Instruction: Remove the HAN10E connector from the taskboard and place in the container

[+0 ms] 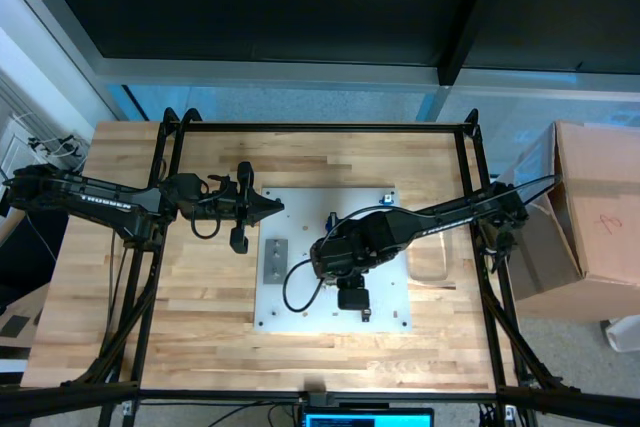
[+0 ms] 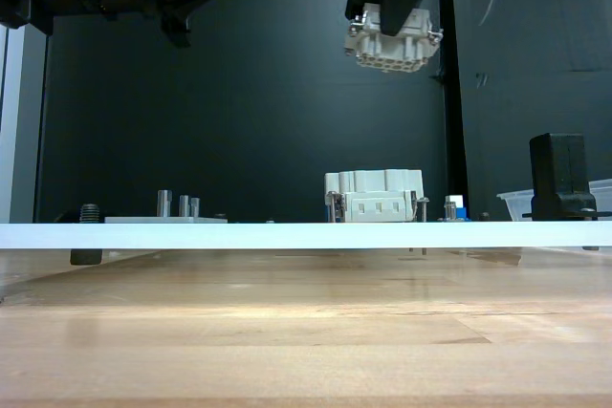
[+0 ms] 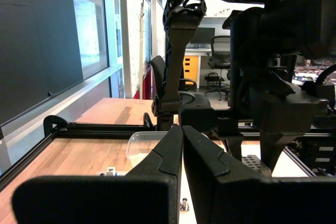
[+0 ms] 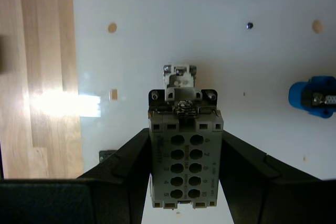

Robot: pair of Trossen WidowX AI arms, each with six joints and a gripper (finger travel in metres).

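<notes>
The beige HAN10E connector (image 2: 390, 43) hangs high above the white taskboard (image 1: 300, 302), clear of its seat. My right gripper (image 2: 394, 9) is shut on it. In the right wrist view the connector (image 4: 185, 169) sits between the two black fingers (image 4: 131, 156), its pin holes facing the camera. Directly below it, its beige base housing (image 2: 375, 196) stays on the board. My left gripper (image 1: 272, 205) hovers over the board's left edge, fingers (image 3: 173, 150) pressed together and holding nothing. The clear container (image 1: 432, 257) lies just right of the board.
A grey metal block (image 1: 275, 259) with short pegs (image 2: 180, 204) sits on the board's left part. A blue connector (image 4: 312, 96) and a black upright part (image 2: 559, 177) stand on the board too. A cardboard box (image 1: 585, 217) is off the table's right edge.
</notes>
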